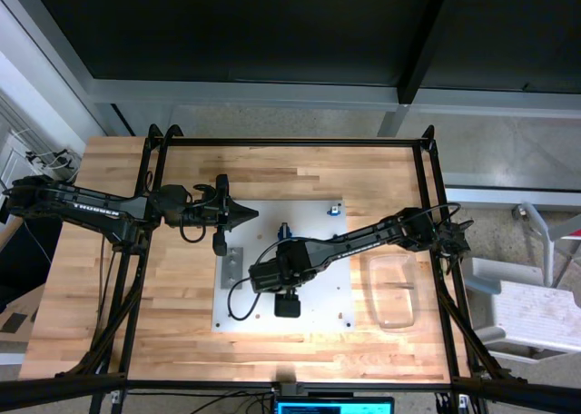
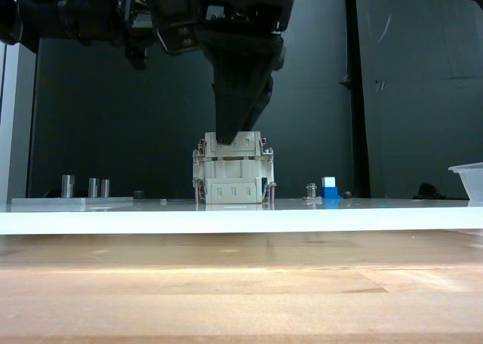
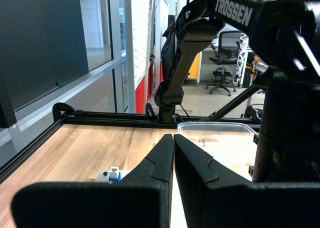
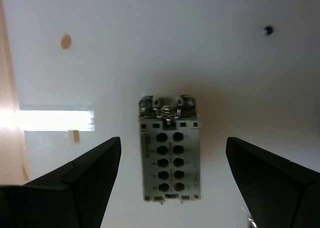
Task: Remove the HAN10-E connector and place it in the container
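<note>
The HAN10-E connector (image 4: 169,153) is a light grey-beige block standing on the white board (image 1: 318,287), its rows of round sockets facing up. My right gripper (image 4: 172,183) hangs straight above it, open, with one finger (image 4: 80,180) on each side and gaps between them and the block. Seen from table height, the right gripper (image 2: 232,136) reaches down to the top of the connector (image 2: 234,174). From above, the right arm hides the connector. The container (image 1: 392,290), a clear tray, lies right of the board. My left gripper (image 1: 241,216) is shut and parked over the board's far left corner.
A grey metal plate (image 1: 234,267) with holes lies on the board's left edge. A small blue part (image 1: 334,210) stands near the board's far side. Short metal posts (image 2: 83,186) rise at the board's left. A black frame (image 1: 290,142) borders the table.
</note>
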